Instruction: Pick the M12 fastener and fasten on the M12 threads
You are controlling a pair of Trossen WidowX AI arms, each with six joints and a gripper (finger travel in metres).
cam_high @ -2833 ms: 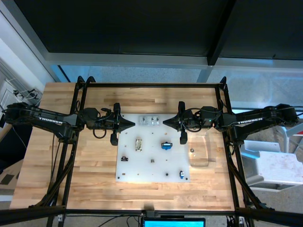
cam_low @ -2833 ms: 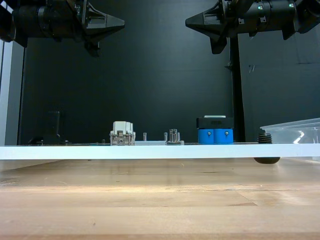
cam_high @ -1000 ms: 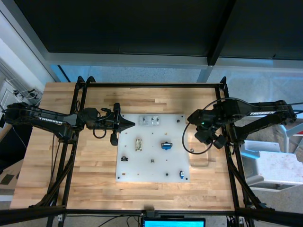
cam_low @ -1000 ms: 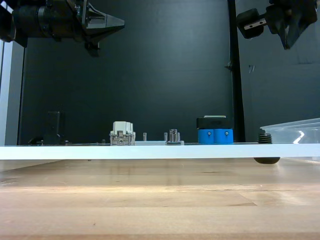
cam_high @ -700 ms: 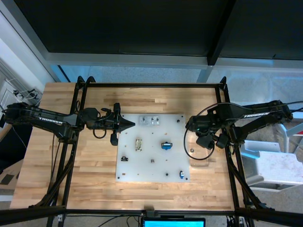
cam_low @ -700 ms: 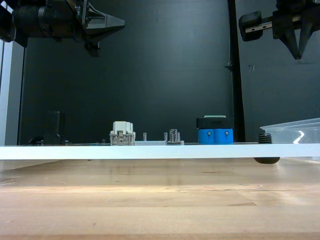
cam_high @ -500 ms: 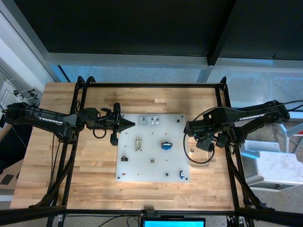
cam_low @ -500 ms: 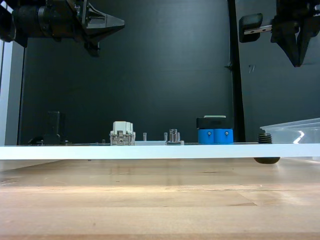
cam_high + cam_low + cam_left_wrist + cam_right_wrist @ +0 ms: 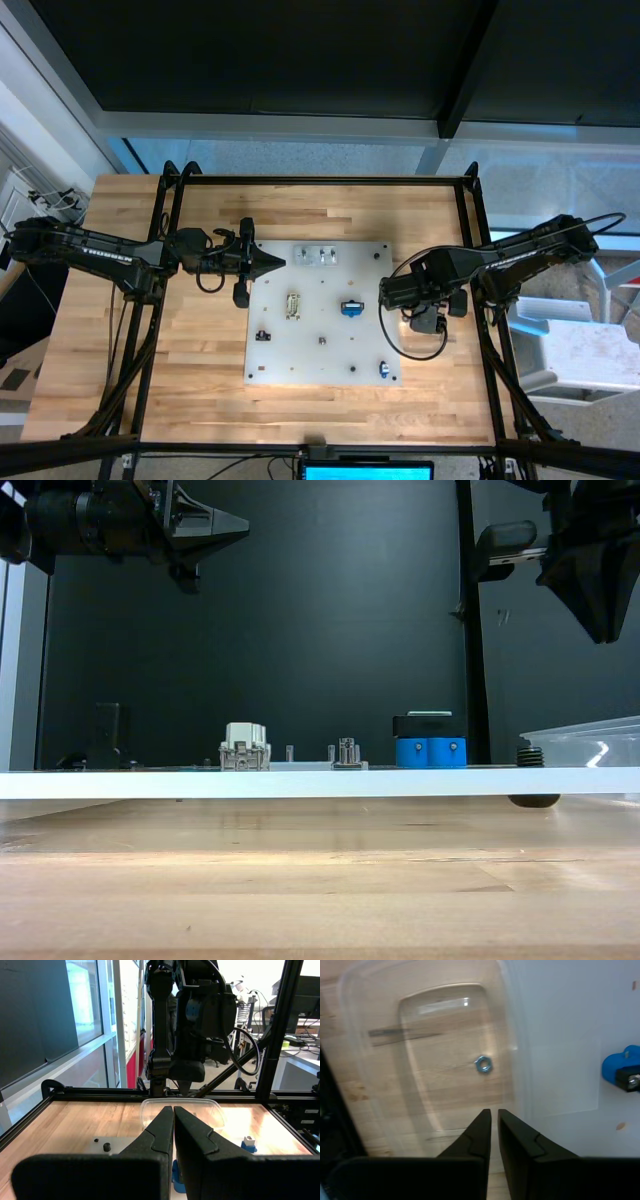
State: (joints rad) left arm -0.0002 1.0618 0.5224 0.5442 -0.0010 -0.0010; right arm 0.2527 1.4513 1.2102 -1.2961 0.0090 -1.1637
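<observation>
Left pincer (image 9: 281,263) lies level, its tips drawn to a point right at the far left edge of the white board (image 9: 300,350), arm stretched in across the wooden surface (image 9: 180,380). Over on the other side, the right pincer (image 9: 408,303) is turned downward just beside the board's right edge, a black cable (image 9: 420,352) looping below it. Blue connector (image 9: 350,308) sits mid-board, and the M12 threads (image 9: 384,370) stand at the near right corner.
</observation>
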